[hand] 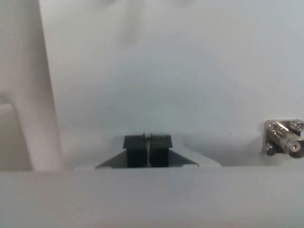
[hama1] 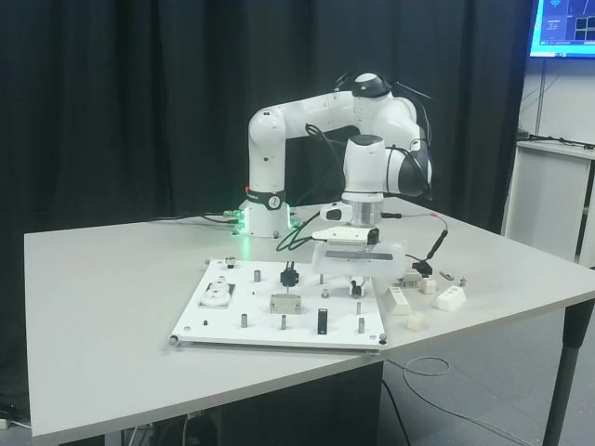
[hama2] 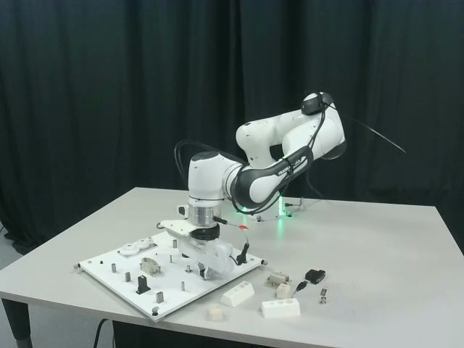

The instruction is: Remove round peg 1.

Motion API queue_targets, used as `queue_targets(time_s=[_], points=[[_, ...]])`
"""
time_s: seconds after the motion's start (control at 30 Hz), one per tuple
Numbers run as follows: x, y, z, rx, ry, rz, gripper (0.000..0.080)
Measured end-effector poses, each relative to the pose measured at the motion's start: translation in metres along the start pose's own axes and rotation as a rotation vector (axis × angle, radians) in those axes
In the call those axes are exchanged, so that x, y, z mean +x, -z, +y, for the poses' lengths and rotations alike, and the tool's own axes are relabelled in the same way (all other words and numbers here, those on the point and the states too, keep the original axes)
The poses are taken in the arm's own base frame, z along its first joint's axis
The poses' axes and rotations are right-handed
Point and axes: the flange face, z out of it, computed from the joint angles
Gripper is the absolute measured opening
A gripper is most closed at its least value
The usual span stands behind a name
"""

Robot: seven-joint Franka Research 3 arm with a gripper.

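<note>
Low over the white board (hama1: 223,327), our gripper (hand: 147,151), fingers pressed together and empty, needs opening to reach round peg 1.

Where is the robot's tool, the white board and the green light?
tool (hama1: 354,289): first room view, between its fingertips.
white board (hama1: 216,327): first room view, bare near corner.
green light (hama1: 244,226): first room view, at the arm's base.

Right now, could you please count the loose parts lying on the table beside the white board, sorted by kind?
Large white blocks: 2
Small cubes: 2
Black plug: 1
Small metal parts: 2
Total: 7
</note>
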Motion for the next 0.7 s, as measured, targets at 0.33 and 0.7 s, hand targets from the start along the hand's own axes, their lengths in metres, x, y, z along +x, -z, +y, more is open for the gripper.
queue_targets(time_s=[0.33,0.7], points=[[0.002,0.022,-0.001,-0.005,0.004,-0.009,0.0019],[0.003,0.052,-0.001,-0.014,0.012,-0.009,0.0017]])
